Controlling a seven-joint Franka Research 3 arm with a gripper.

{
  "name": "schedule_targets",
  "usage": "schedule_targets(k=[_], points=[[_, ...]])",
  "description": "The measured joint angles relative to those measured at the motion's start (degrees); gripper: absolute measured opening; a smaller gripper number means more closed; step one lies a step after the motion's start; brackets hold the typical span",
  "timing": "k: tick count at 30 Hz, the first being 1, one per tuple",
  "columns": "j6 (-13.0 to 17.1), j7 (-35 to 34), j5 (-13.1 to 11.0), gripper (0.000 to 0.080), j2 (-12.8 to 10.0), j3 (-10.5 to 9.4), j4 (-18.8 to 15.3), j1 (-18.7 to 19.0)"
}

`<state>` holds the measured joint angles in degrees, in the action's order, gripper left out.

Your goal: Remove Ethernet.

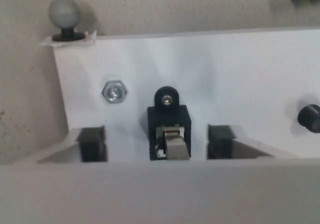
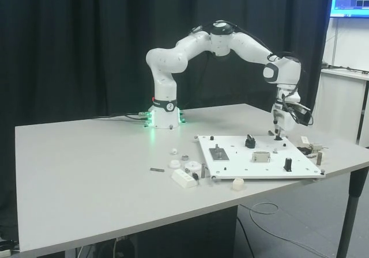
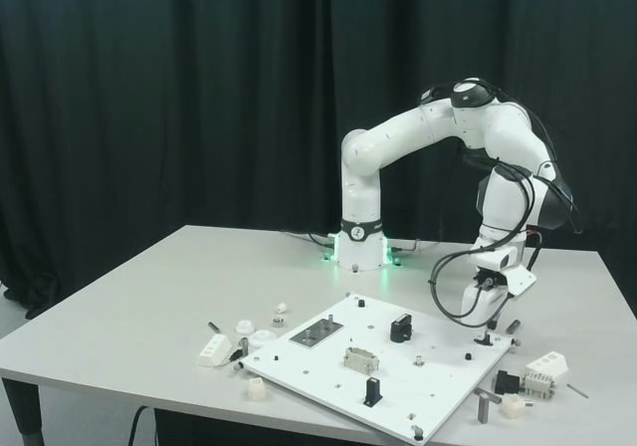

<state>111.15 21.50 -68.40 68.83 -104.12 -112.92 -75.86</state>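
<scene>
While the white robot arm (image 2: 230, 42) is bent over the far corner of the flat white board (image 2: 259, 167), its gripper (image 1: 157, 148) is held low above a small black socket block (image 1: 169, 115) that is screwed to the board. A little grey Ethernet plug (image 1: 176, 146) is seen sitting in that block, right between the two black fingertips (image 1: 92, 144), which are spread wide apart with nothing held. The plug is not touched yet. It is judged to be light and stiff, made of smooth hard plastic, so it could slip. A thin clip on such a plug can snap if it is squeezed too hard. It is best taken by its two flat sides and pulled straight out. A grey metal nut (image 1: 114, 91) is seen just beside the block, and a grey round knob (image 1: 64, 15) stands at the board's corner.
</scene>
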Motion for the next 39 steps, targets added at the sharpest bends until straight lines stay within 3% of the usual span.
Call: schedule_targets(k=[5,6,12,13,26,39], points=[[0.0,-0.1,-0.2,0.0474,0.0,-0.12,0.0,-0.2],[0.0,-0.1,-0.2,0.0290,0.0,-0.13,0.0,-0.3],[0.1,-0.2,-0.2,0.0290,-0.1,-0.09,0.3,-0.9],[0.1,-0.2,-0.2,0.0099,-0.1,-0.09,0.3,-0.9],[-1.1,-0.9,-0.1,0.0080,-0.1,0.48,0.7,-1.2],[-6.0,-2.2,1.8,0.0080,-0.5,4.02,1.7,-1.0]])
